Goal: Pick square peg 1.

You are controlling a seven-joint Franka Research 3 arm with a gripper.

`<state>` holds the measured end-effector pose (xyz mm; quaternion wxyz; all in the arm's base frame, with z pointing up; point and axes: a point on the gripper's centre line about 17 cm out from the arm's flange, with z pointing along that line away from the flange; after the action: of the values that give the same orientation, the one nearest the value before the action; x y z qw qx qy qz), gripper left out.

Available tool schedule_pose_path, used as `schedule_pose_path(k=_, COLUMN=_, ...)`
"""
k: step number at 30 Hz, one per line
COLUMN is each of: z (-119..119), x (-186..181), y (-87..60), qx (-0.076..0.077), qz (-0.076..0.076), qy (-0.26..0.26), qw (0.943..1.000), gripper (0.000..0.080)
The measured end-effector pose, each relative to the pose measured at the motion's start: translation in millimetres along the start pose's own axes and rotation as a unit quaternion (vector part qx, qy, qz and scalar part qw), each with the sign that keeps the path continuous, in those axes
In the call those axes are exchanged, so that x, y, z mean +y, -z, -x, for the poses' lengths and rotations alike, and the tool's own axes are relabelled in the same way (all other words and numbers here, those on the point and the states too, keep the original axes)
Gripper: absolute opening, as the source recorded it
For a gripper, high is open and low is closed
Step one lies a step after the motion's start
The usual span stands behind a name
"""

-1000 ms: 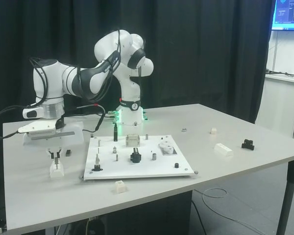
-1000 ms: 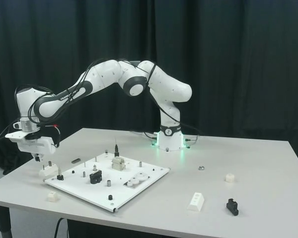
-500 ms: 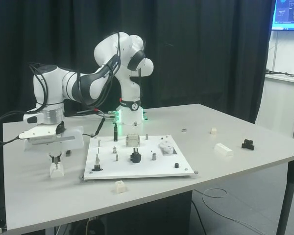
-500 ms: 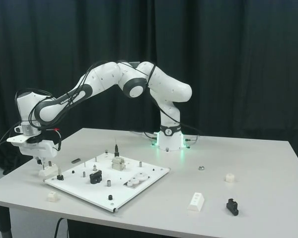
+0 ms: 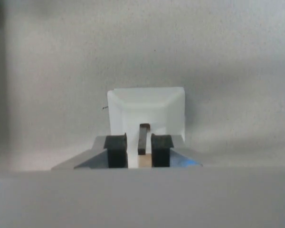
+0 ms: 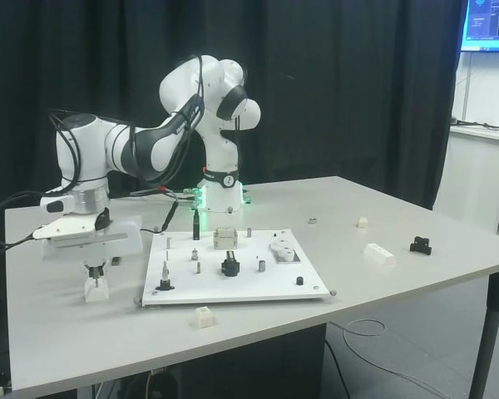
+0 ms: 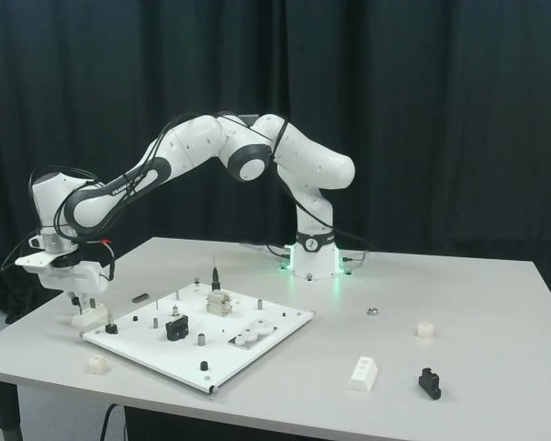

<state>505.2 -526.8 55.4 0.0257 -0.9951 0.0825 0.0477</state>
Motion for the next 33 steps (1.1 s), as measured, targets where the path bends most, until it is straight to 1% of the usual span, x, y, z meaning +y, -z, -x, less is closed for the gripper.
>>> schedule_pose_path(k=7, z=3.4, x=-3.3, y=-1.8, qx=-0.006, qz=-0.006, qy=0.0, qw=1.0, gripper=0.0107)
schedule_pose_path(k=33, z=3.5, x=-1.8, y=-1.0, qx=-0.005, qz=-0.004, qy=0.001, qw=1.0, gripper=0.0107)
